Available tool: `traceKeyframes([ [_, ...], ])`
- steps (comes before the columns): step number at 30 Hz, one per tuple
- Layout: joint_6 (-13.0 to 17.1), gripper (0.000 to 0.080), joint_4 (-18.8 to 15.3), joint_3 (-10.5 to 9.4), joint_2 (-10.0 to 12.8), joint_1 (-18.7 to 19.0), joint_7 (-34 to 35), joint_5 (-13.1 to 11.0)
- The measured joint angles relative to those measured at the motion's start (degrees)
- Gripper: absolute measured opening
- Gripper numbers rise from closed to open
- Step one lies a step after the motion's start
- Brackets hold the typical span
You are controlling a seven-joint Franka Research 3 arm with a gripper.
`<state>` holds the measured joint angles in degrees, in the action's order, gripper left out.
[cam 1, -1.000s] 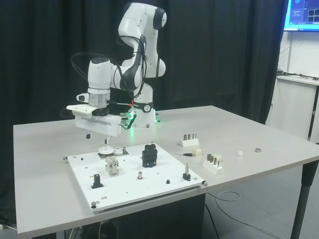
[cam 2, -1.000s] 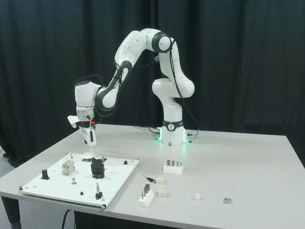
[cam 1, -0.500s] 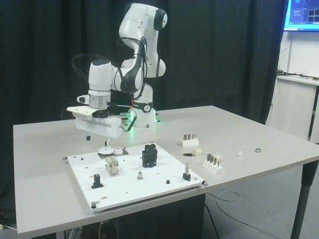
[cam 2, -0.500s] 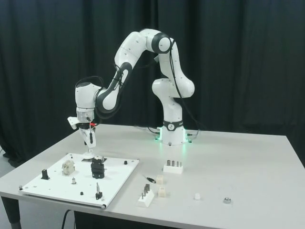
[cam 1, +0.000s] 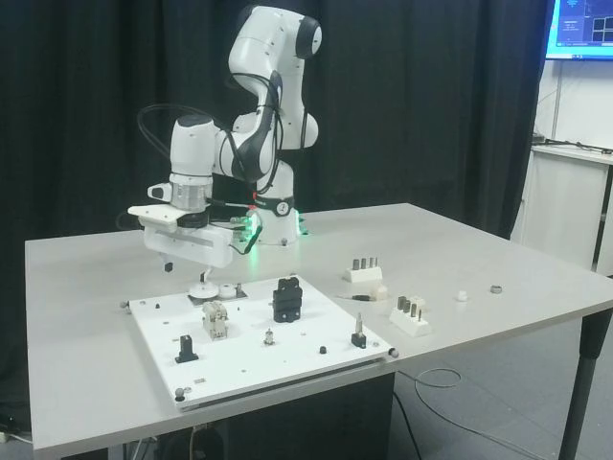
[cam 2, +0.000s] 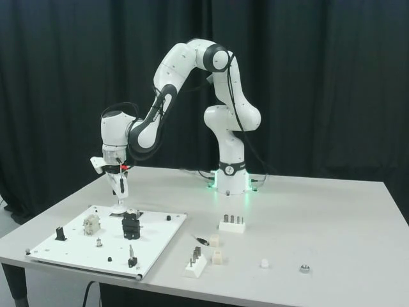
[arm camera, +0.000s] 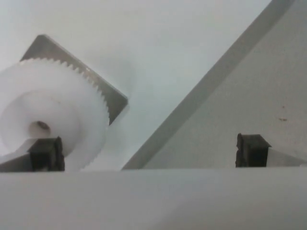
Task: Insert large gear.
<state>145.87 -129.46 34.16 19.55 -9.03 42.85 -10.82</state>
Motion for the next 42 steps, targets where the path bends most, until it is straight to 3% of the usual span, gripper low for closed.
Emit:
traceKeyframes([
  [6,1.4,0.0800,0.1,0.01,0.7,0.0,-0.4,-0.4],
  [24,1.5,0.0800,1.3,-0.01,0.9,0.0,-1.7,-0.5],
  [37,1.8,0.0800,1.3,-0.88,1.1,0.7,2.4,-4.7],
  [42,2.3,0.0800,1.4,-1.50,1.1,1.1,3.4,-5.1],
])
